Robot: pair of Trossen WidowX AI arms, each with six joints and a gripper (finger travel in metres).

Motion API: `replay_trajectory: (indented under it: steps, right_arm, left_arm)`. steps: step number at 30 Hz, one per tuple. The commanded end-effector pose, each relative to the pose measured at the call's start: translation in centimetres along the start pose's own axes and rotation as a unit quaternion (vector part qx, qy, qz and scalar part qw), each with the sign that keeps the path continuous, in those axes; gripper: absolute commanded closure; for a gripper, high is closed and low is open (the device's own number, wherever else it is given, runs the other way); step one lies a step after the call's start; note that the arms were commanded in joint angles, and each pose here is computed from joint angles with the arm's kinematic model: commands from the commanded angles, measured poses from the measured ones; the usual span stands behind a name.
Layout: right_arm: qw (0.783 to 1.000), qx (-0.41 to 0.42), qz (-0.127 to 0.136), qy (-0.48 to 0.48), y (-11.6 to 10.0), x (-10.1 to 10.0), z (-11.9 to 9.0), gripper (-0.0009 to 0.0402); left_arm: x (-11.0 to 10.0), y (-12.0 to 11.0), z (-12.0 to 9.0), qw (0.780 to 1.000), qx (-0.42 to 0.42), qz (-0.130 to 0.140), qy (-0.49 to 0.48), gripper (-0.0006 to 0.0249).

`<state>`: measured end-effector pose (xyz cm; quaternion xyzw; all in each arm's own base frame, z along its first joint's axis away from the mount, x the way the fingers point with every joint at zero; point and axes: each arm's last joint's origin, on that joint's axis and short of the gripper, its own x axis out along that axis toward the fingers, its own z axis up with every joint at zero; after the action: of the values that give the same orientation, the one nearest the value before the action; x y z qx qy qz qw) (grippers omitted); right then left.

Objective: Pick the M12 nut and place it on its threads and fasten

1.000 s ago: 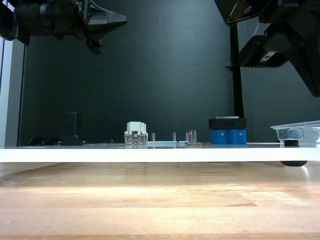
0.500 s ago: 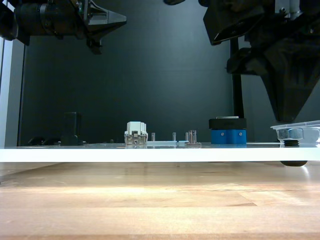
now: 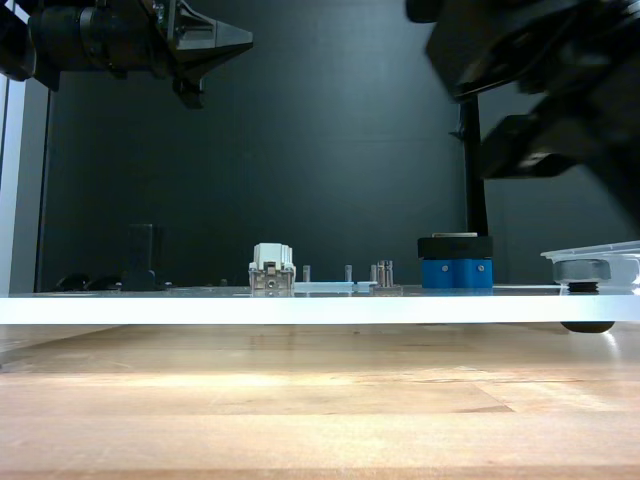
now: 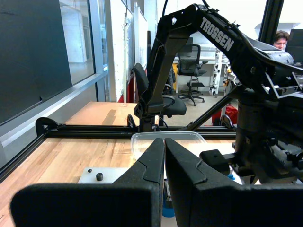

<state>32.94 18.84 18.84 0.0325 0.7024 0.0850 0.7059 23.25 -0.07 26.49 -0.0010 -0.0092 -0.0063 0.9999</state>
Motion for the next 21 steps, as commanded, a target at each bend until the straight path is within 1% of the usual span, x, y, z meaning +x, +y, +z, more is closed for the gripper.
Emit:
replay_trajectory:
  steps: [1, 4, 8, 9, 17, 20, 21]
  right_arm:
    - [0.999, 0.001, -0.036, -0.016, -0.22, -0.27, -0.02, 0.0393]
    - [0.997, 0.009, -0.068, -0.032, -0.43, -0.38, 0.03, 0.0393]
    - [0.994, 0.015, -0.095, -0.045, -0.59, -0.42, 0.10, 0.0393]
    - [0.994, 0.017, -0.098, -0.047, -0.61, -0.42, 0.12, 0.0393]
    - [0.993, 0.018, -0.104, -0.056, -0.62, -0.08, 0.41, 0.0393]
    - [0.993, 0.018, -0.101, -0.056, -0.61, -0.08, 0.44, 0.0393]
    - [0.994, 0.018, -0.092, -0.052, -0.56, -0.07, 0.41, 0.0393]
  left_arm:
    - [0.00, 0.01, 0.01, 1.000, 0.000, 0.000, 0.000, 0.0243]
    - [0.00, 0.01, 0.01, 1.000, 0.000, 0.000, 0.000, 0.0243]
    - [0.00, 0.01, 0.01, 1.000, 0.000, 0.000, 0.000, 0.0243]
    - [0.00, 0.01, 0.01, 1.000, 0.000, 0.000, 0.000, 0.0243]
    - [0.00, 0.01, 0.01, 1.000, 0.000, 0.000, 0.000, 0.0243]
    - [0.00, 0.01, 0.01, 1.000, 0.000, 0.000, 0.000, 0.0243]
    - [0.00, 0.01, 0.01, 1.000, 0.000, 0.000, 0.000, 0.0243]
